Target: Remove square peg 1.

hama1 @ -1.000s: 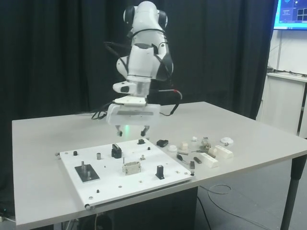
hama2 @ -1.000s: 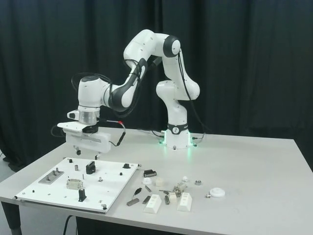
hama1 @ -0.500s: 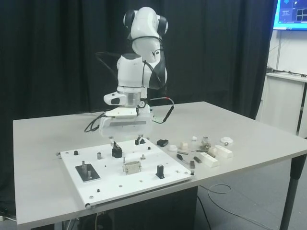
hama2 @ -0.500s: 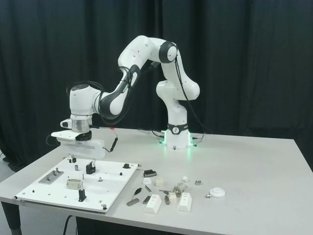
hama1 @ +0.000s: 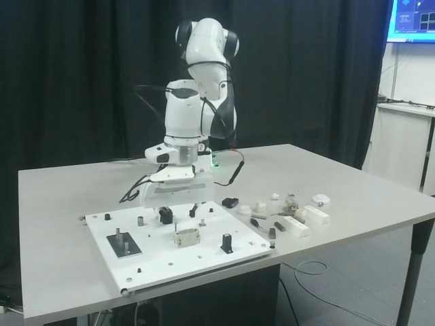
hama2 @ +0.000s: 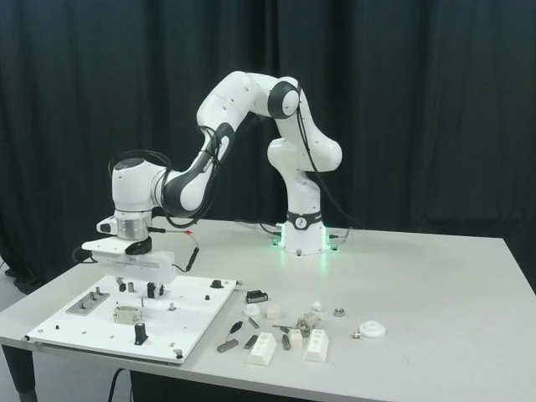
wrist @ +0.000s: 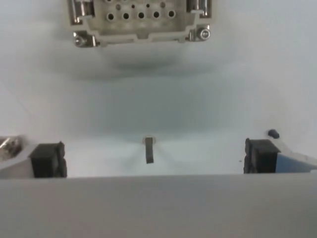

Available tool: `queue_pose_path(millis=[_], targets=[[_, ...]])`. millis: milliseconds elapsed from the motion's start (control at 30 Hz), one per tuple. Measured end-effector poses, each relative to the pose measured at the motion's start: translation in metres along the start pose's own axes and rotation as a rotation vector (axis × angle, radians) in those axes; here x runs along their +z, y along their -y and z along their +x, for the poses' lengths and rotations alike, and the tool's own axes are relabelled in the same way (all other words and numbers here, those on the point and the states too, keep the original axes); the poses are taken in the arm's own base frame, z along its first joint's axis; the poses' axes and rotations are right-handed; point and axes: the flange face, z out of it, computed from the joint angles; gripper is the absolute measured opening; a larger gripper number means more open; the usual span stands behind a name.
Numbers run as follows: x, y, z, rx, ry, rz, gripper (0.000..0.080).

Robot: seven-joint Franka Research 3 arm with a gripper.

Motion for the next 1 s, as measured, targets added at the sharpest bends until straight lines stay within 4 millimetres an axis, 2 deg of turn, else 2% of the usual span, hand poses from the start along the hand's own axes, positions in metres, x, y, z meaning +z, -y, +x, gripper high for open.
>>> queue_pose_path(millis=[1000], targets=[[0.027,-0.011,0.003,-0.061,0.04,0.027,0.08]])
